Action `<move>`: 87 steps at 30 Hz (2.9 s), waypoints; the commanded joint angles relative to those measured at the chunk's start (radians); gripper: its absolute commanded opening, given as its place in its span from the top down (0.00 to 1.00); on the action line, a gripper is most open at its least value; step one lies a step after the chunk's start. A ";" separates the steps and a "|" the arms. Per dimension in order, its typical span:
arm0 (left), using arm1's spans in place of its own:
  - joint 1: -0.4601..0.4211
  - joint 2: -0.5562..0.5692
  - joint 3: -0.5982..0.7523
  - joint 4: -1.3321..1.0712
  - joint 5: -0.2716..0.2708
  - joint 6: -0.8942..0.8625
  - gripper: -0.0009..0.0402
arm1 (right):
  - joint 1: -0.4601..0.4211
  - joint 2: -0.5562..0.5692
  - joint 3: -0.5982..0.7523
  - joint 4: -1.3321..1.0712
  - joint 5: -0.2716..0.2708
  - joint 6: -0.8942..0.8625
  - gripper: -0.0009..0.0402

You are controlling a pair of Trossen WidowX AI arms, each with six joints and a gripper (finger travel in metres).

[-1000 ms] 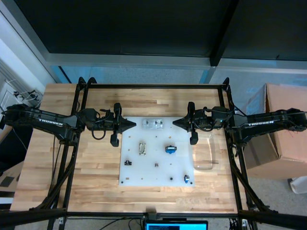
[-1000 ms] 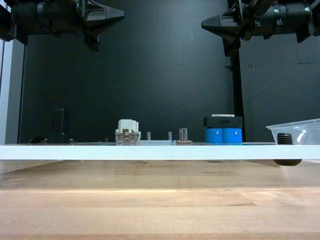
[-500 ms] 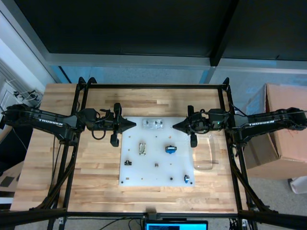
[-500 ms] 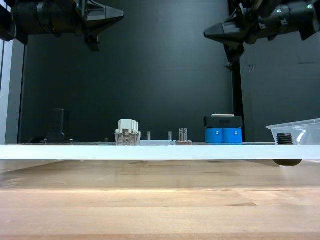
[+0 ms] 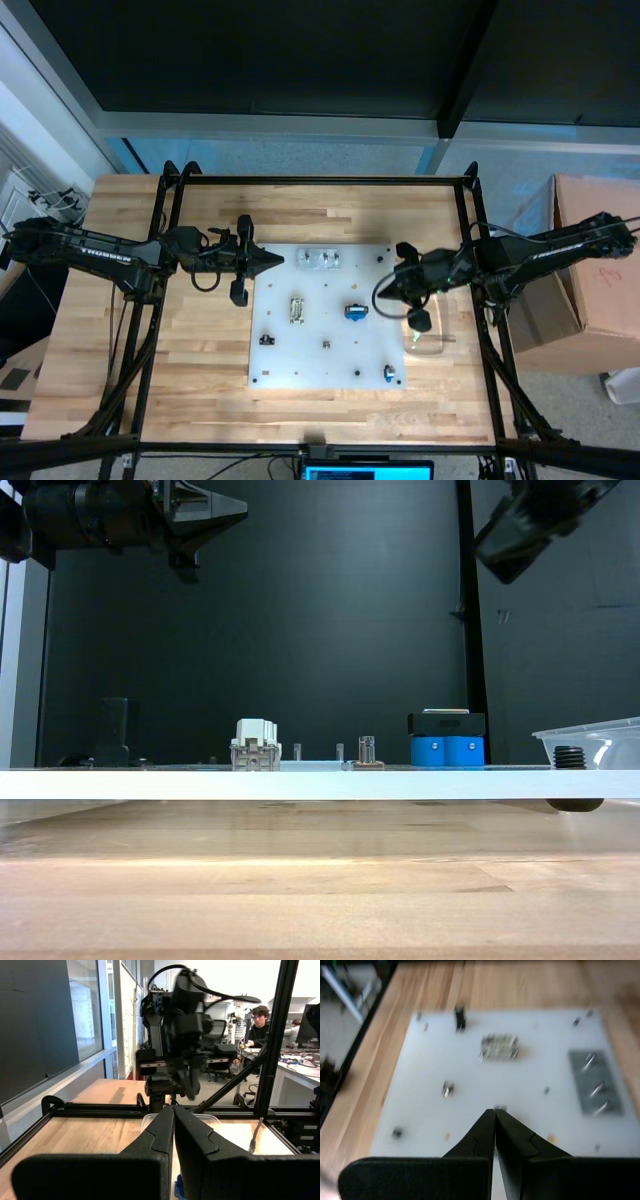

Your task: Remove the RJ45 connector from the taskboard and place in the container

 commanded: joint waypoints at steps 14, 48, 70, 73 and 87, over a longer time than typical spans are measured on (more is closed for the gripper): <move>0.000 0.001 0.000 0.000 0.000 0.000 0.98 | 0.269 0.202 0.252 -0.454 0.066 0.293 0.98; 0.000 0.000 0.000 0.000 0.000 0.000 0.98 | 0.455 0.539 0.549 -0.682 0.078 0.588 0.39; 0.000 0.000 0.000 0.000 0.000 0.000 0.98 | 0.457 0.654 0.389 -0.402 0.080 0.578 0.37; 0.000 0.000 0.000 0.000 0.000 0.000 0.98 | 0.457 0.663 0.379 -0.389 0.084 0.578 0.37; 0.000 0.000 0.000 0.000 0.000 0.000 0.98 | 0.459 0.668 0.313 -0.290 0.083 0.560 0.38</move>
